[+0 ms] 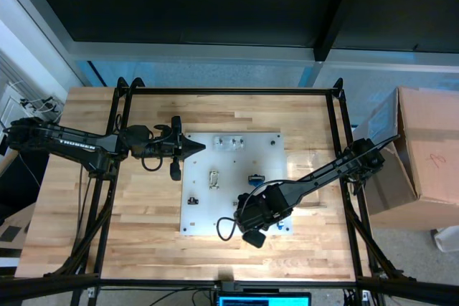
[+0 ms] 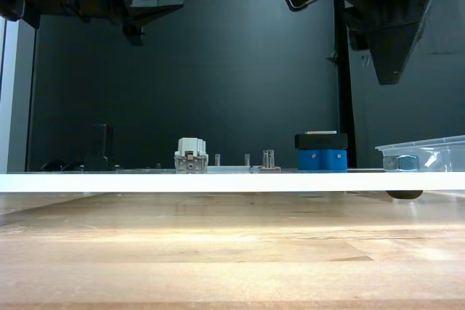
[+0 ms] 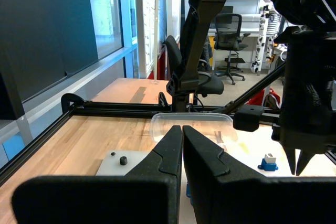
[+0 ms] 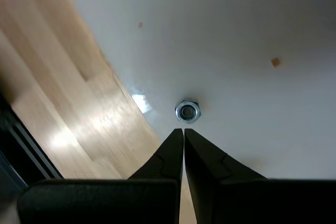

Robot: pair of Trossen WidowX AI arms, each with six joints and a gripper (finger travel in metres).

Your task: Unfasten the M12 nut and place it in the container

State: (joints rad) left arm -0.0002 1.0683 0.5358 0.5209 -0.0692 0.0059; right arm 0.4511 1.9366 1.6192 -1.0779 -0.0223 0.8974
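The silver nut [image 4: 187, 111] sits low on the white board [image 4: 252, 35], at the stud's place near the board's near right edge. No ribs show under it, and it is free of any gripper. In the low view the nut [image 2: 407, 162] stands in front of the clear container [image 2: 436, 149]. My right gripper [image 4: 184, 129] points straight down above the nut, shut with nothing between its fingers. It hangs well above the board [image 2: 390, 79]. My left gripper [image 1: 195, 147] is shut and empty, raised over the board's left edge and pointing right.
A white connector block [image 2: 190, 157], a blue-and-black block [image 2: 320, 152] and small posts [image 2: 268, 160] stand on the board. The clear container [image 3: 191, 125] lies to the right of the board. A black frame [image 1: 229, 92] rims the wooden table [image 1: 143, 249].
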